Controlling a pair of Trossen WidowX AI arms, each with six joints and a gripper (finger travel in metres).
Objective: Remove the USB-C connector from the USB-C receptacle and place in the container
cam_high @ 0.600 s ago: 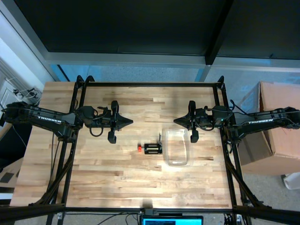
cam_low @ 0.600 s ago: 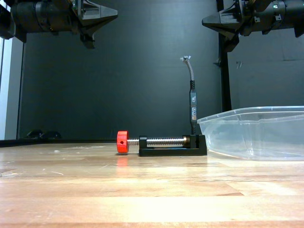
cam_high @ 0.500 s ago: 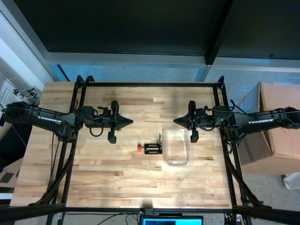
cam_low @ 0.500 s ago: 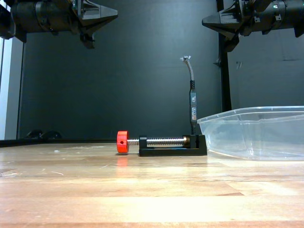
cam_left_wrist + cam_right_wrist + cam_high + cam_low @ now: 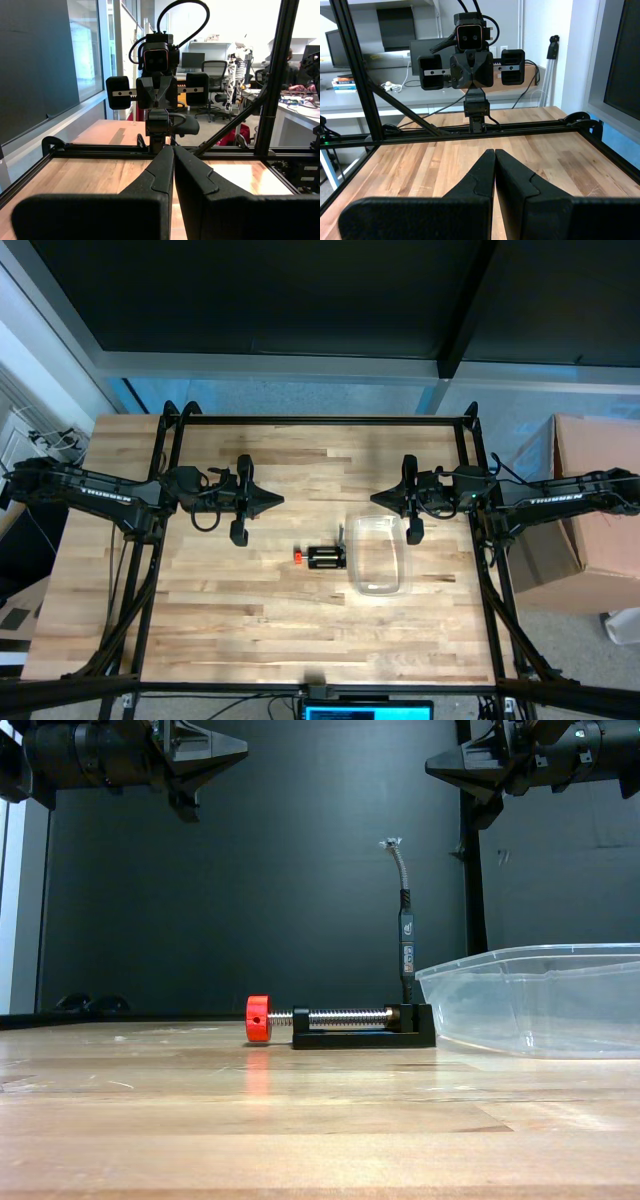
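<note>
The left tool (image 5: 279, 500) and right tool (image 5: 375, 498) hang above the desk (image 5: 250, 610), tips facing, both pinched narrow and holding nothing. Below and between them, the USB-C connector (image 5: 407, 948) stands upright, seated in the black vise (image 5: 362, 1026), just beside the clear container (image 5: 530, 1002).

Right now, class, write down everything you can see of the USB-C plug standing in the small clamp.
The plug is a slim black body with pale markings, standing upright, its lower end in the black clamp beside the clear tub. A grey braided cable rises from it, bending over at a frayed tip. Left arm and right arm hang high on either side, jaws shut, touching nothing.
</note>
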